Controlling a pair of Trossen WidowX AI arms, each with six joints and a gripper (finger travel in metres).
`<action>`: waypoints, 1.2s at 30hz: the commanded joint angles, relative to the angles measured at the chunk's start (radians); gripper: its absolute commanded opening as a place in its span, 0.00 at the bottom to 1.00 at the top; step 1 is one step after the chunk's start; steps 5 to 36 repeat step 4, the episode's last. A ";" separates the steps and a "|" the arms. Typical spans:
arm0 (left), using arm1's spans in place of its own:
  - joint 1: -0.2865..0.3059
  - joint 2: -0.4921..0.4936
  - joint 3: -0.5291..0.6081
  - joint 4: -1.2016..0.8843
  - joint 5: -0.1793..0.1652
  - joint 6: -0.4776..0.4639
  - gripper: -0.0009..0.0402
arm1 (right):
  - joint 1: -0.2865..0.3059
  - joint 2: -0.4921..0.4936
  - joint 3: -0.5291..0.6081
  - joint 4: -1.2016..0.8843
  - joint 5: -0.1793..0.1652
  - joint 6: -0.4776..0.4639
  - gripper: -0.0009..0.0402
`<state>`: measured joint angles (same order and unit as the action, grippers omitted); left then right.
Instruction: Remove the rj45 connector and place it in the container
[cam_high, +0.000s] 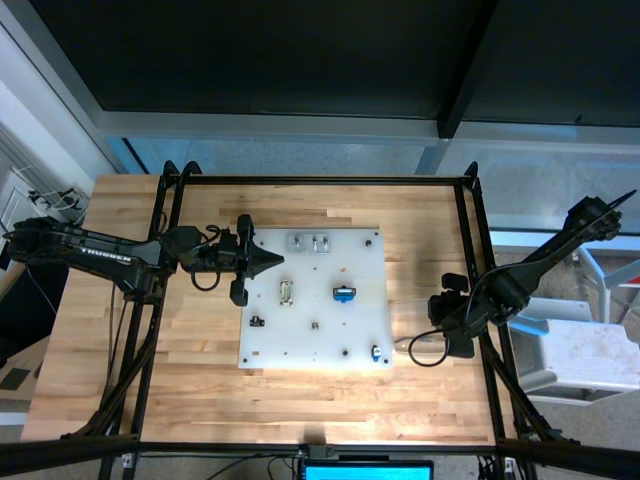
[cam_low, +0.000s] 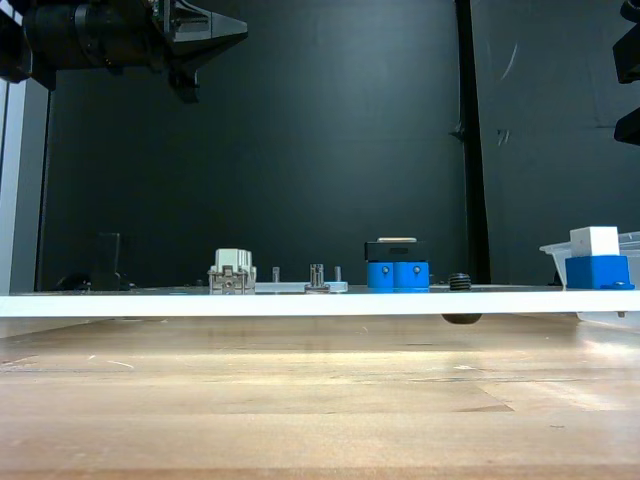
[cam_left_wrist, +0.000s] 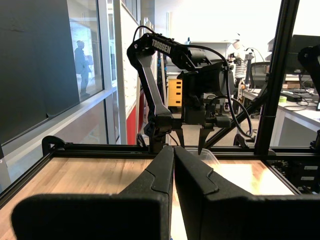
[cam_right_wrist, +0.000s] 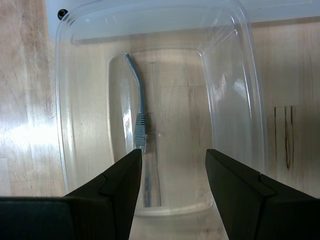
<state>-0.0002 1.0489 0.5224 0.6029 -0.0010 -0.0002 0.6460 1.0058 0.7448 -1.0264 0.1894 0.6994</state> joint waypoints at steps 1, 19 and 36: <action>0.000 0.000 0.000 0.000 0.000 0.000 0.02 | 0.000 0.000 0.000 0.000 0.000 0.000 0.45; 0.000 0.000 0.000 0.000 0.000 0.000 0.02 | 0.000 0.000 0.000 0.000 0.000 0.000 0.45; 0.000 0.000 0.000 0.000 0.000 0.000 0.02 | 0.000 0.000 0.000 0.000 0.000 0.000 0.45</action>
